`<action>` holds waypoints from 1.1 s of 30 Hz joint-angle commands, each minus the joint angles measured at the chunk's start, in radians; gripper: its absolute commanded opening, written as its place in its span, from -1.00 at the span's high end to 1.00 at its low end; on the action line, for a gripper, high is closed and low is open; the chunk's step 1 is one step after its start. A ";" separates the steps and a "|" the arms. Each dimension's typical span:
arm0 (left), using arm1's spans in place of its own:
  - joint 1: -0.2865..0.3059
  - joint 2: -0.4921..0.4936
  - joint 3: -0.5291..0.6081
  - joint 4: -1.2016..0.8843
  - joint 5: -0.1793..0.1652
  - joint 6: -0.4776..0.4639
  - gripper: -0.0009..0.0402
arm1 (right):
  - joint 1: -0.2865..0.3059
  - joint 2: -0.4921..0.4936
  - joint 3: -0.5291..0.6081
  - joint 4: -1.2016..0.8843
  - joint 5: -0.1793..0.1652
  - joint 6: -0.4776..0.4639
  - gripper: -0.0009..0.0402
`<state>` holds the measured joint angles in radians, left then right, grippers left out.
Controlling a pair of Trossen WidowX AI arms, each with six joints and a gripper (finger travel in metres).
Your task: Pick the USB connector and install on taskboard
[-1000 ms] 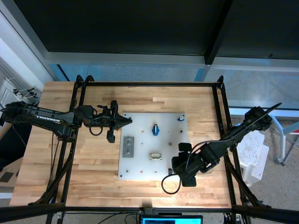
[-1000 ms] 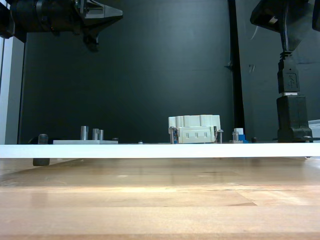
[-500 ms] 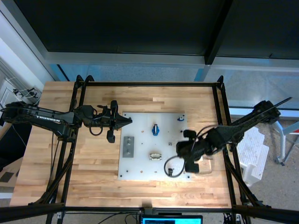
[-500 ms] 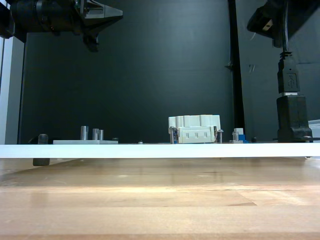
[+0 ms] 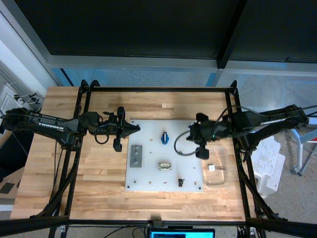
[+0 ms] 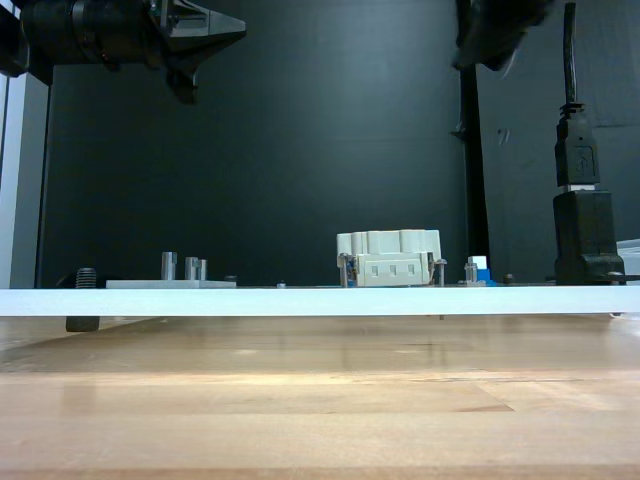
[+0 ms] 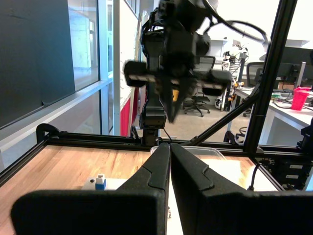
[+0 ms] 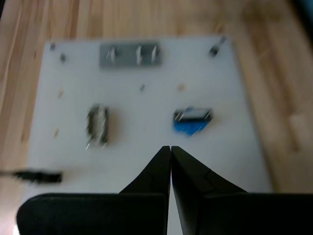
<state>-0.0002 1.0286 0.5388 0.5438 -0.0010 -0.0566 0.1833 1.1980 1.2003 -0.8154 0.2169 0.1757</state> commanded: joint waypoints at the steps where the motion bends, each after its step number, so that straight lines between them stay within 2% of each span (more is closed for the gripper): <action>1: 0.000 0.000 0.000 0.000 0.000 0.000 0.96 | -0.059 -0.031 -0.018 0.084 -0.057 -0.056 0.96; 3: 0.000 0.000 0.000 0.000 0.000 0.000 0.96 | -0.096 -0.052 -0.045 0.158 -0.108 -0.078 0.96; 7: 0.000 0.000 0.000 0.000 0.000 0.000 0.96 | -0.145 -0.101 -0.128 0.319 -0.130 -0.108 0.96; 12: 0.000 0.000 0.000 0.000 0.000 0.000 0.96 | -0.181 -0.157 -0.250 0.540 -0.185 -0.129 0.96; 17: 0.000 0.000 0.000 0.000 0.000 0.000 0.96 | -0.183 -0.199 -0.378 0.796 -0.184 -0.130 0.96; 23: 0.000 0.000 0.000 0.000 0.000 0.000 0.96 | -0.186 -0.233 -0.483 0.991 -0.185 -0.132 0.96; 25: 0.000 0.000 0.000 0.000 0.000 0.000 0.96 | -0.194 -0.241 -0.517 1.052 -0.195 -0.132 0.96; 27: 0.000 0.000 0.000 0.000 0.000 0.000 0.96 | -0.202 -0.244 -0.547 1.104 -0.218 -0.129 0.96; 33: 0.000 0.000 0.000 0.000 0.000 0.000 0.96 | -0.209 -0.263 -0.602 1.167 -0.219 -0.120 0.96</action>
<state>-0.0002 1.0286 0.5388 0.5438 -0.0010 -0.0563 -0.0269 0.9394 0.6052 0.3492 -0.0036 0.0505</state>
